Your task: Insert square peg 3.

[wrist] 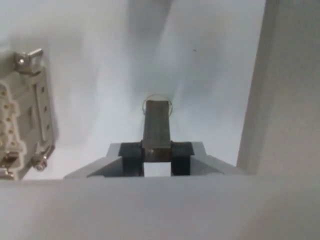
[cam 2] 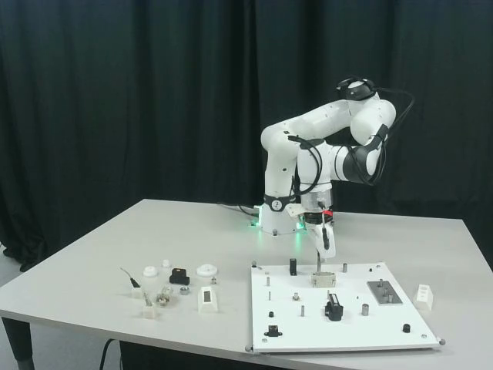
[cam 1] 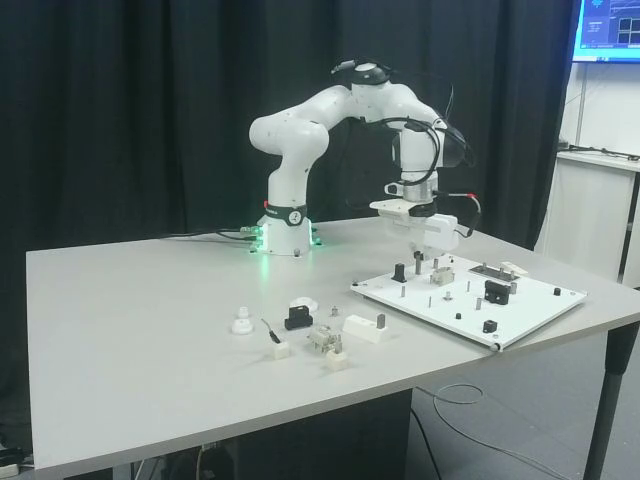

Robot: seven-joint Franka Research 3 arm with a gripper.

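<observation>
Black fingers (wrist: 131, 158) of the gripper (wrist: 157, 159) clamp the dark square metal peg (wrist: 156, 129), jaws tight on it, above the white board (cam 2: 308, 324) near its rear edge.

No readable text, labels or numbers, wall screen (cam 1: 609, 30) content too small to read

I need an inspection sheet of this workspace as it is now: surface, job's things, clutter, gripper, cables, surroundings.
Surface: grey table, carrying a white board with small fixtures.
Job's things: square peg held upright, its tip at the board.
Clutter: loose small parts on the table beside the board.
Gripper: gripper shut on the peg.
Cables: black cables along the arm.
Surroundings: black curtain; monitor at the back.
</observation>
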